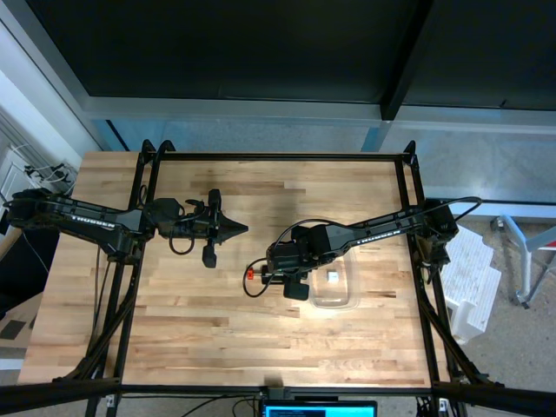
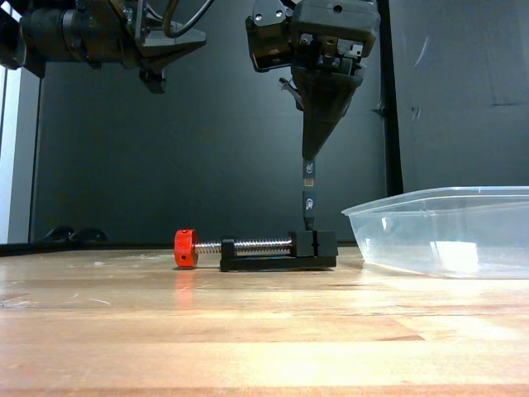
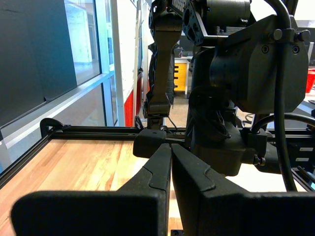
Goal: Pick the USB-C connector and install on taskboard
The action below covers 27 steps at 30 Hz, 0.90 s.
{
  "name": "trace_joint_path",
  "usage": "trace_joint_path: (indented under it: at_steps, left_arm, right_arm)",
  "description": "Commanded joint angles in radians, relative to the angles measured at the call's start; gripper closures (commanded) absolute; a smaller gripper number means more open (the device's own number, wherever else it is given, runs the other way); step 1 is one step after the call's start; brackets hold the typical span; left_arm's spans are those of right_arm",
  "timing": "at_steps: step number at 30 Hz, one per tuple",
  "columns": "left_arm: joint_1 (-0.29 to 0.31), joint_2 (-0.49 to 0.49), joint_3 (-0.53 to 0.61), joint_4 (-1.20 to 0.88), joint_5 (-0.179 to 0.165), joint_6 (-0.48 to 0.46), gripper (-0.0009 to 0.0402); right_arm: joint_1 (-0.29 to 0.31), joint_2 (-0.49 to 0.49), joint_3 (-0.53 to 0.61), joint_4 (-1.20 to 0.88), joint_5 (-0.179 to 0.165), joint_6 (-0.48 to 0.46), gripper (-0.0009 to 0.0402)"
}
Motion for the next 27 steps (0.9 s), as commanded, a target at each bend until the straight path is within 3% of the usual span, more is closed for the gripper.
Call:
trace_joint_path:
  at_steps: [1, 27]
  left_arm:
    - [0.000, 0.000, 0.000, 0.000, 0.000, 0.000, 0.0393]
    - [0.000, 0.000, 0.000, 0.000, 0.000, 0.000, 0.0393]
  right_arm:
    - [0.002, 0.000, -0.002, 0.002, 0.002, 0.000, 0.0394]
    - [0.005, 0.008, -0.002, 0.009, 0.002, 0.001, 0.0394]
